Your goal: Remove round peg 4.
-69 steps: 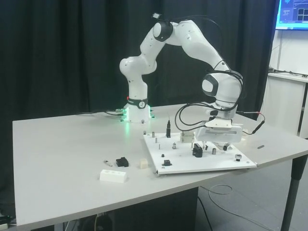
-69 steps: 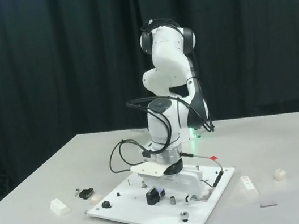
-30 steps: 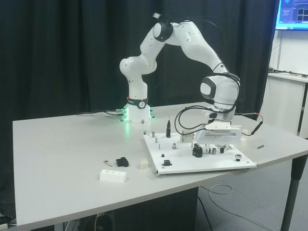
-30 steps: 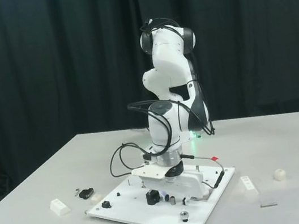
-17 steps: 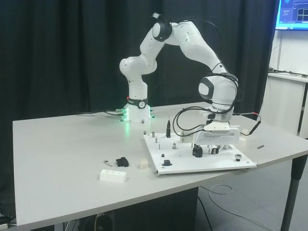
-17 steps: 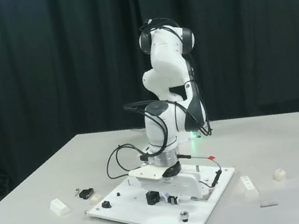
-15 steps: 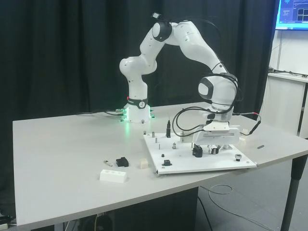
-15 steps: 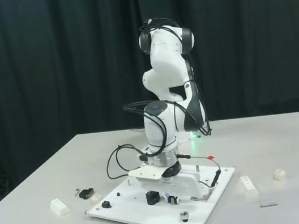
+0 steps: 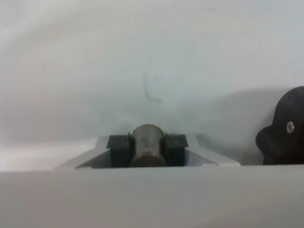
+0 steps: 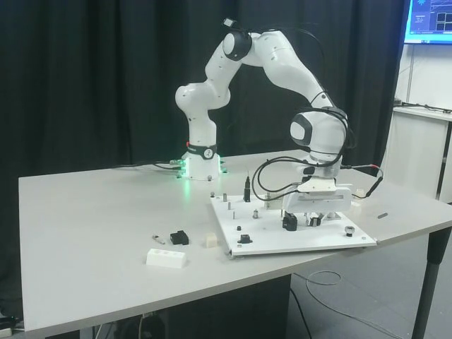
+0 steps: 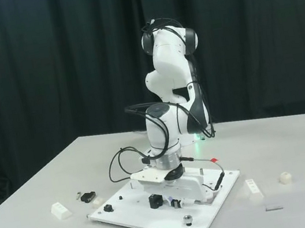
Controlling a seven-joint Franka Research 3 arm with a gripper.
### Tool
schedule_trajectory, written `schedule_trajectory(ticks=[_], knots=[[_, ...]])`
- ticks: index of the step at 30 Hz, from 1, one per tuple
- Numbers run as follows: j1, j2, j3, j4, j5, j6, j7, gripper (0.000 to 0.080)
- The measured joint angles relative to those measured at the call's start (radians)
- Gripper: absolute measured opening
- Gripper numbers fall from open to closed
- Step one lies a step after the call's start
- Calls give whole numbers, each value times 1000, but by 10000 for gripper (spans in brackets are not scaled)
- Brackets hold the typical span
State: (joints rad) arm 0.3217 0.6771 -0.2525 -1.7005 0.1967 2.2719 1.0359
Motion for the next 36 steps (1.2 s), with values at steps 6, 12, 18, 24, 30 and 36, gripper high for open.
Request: schedule_trajectory(ticks=[6,12,18,24,30,36], knots=[[0,-2,0,-1,0,0,0,151],[0,-4,0,-2,-1,-1,0,149],[0,-16,-1,-4,-4,-10,-8,149],[0,-33,-2,-4,-7,-27,-11,149],[0,-64,-4,-4,-16,-55,-11,149],[0,-101,-5,-4,-33,-86,-11,149]])
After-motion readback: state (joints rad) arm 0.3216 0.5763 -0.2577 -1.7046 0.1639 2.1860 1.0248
